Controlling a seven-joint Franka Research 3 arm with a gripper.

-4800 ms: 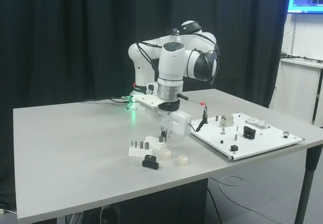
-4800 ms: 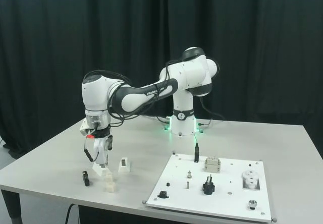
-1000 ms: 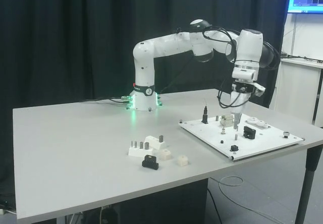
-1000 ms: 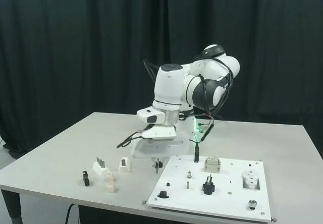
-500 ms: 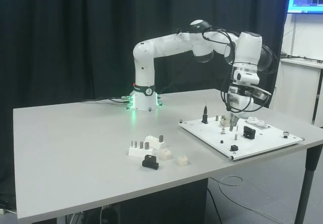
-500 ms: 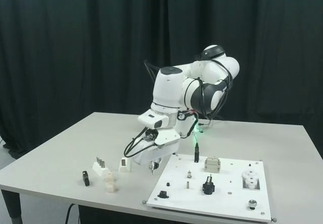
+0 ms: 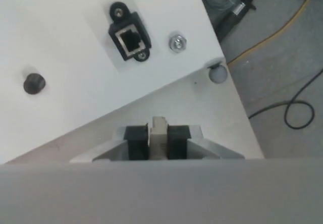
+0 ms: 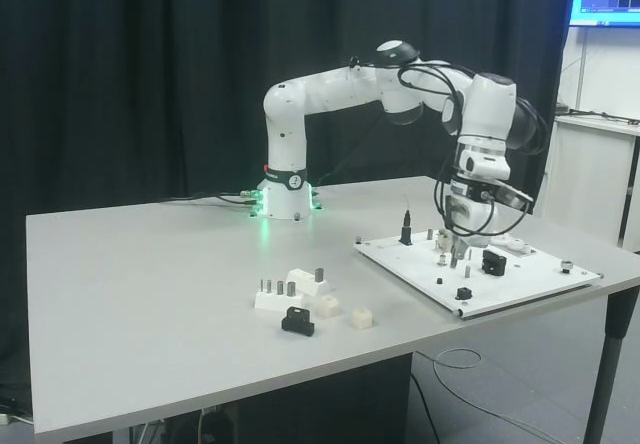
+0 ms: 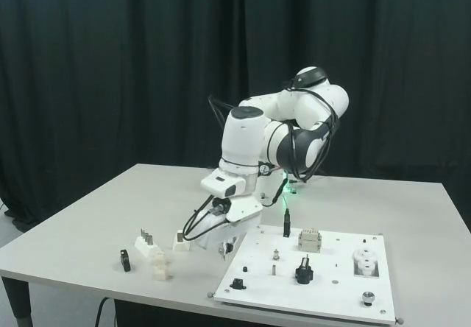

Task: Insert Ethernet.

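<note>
The Ethernet socket [image 7: 129, 38] is a small black jack screwed to the white board [image 7: 60, 27], close to the board's corner. It also shows in the room views as socket [image 8: 464, 293] and socket [image 9: 238, 283]. My gripper [image 7: 157, 142] is shut on a small grey Ethernet plug [image 7: 159, 127] between two black fingers [image 7: 135, 142]. The plug hangs over the grey table just off the board's edge, apart from the socket. The gripper [image 8: 458, 255] is tilted low over the board; from the other side the gripper [image 9: 227, 247] sits at the board's left edge, a thin black cable looping from it.
The board [image 8: 520, 276] also carries a black plug [image 8: 492, 262], a grey connector [image 8: 447, 236], a white round socket [image 8: 510, 243], a nut [image 7: 177, 43] and a black knob [image 7: 34, 84]. White holders [image 8: 290, 289], a black part [image 8: 297, 320] and a white cube [image 8: 361, 316] stand mid-table. Cables lie on the floor [image 7: 282, 108].
The arm swung from the white holders over to the board with the plug. In the last second the wrist tilted and came down toward the board's corner by the socket.
</note>
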